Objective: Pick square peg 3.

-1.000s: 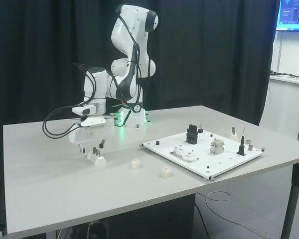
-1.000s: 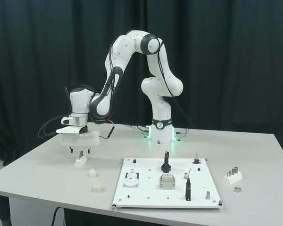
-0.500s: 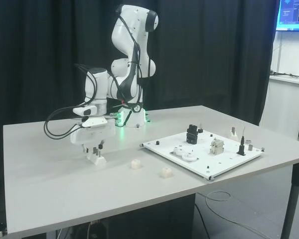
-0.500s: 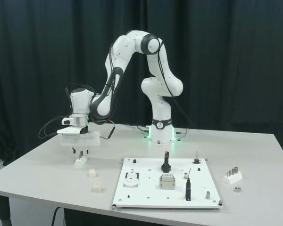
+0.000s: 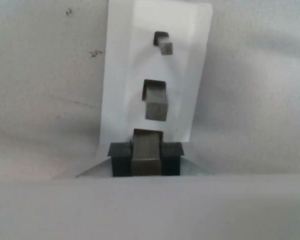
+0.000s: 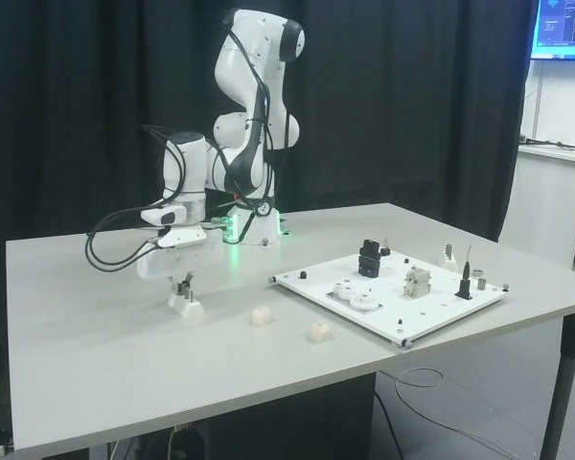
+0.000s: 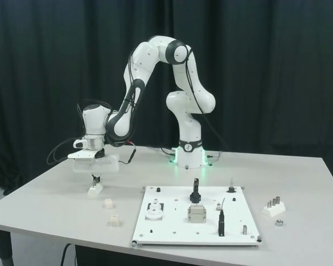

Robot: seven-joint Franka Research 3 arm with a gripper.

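Note:
A small white holder (image 5: pixel 190 75) lies on the grey table, under the wrist. Two grey square pegs stand in it: a small one (image 5: pixel 165 46) and a middle-sized one (image 5: pixel 155 105). The largest square peg (image 5: pixel 146 150) sits between my two black fingers (image 5: pixel 120 157); my gripper (image 5: pixel 146 160) is shut on it. In the room views the gripper (image 6: pixel 183 285) (image 7: pixel 94 178) hangs just above the holder (image 6: pixel 186 307) (image 7: pixel 94 190), at the arm's far reach from its base. I cannot tell whether the held peg's lower end has left the holder.
Two small white blocks (image 6: pixel 260 315) (image 6: pixel 319 331) lie on the table near the holder. A white assembly board (image 6: pixel 431 316) with several parts mounted stands further along. Beyond it sit another small peg holder (image 7: pixel 273 207) and a nut (image 7: pixel 278 223).
The fingers, spread apart a second ago, have come together on the largest peg, and the hand has risen a little above the holder.

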